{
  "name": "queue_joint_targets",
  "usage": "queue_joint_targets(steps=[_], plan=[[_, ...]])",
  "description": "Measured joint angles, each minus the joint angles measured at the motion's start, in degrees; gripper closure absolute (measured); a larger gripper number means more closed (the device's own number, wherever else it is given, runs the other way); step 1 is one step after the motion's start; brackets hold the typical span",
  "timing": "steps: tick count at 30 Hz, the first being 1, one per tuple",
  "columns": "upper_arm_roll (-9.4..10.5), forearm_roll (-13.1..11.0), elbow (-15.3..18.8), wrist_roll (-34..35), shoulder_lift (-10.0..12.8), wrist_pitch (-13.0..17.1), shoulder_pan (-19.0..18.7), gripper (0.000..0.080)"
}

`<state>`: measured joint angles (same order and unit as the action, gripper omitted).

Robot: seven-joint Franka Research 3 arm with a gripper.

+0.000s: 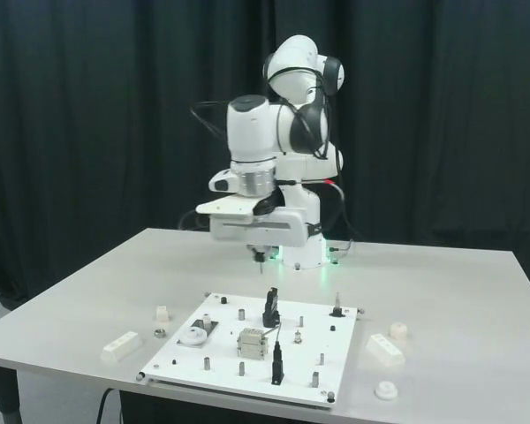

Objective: Insert round peg 1.

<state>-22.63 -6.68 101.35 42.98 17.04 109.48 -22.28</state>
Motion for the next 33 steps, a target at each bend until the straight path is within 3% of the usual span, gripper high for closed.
queue_joint_targets(steps=[19, 33], plan=[[0.16, 1.8, 2.5, 6.8, -0.3, 3.3, -7.4, 0.0786], [0.23, 2.8, 7.8, 7.2, -1.7, 7.2, -11.1, 0.0786]])
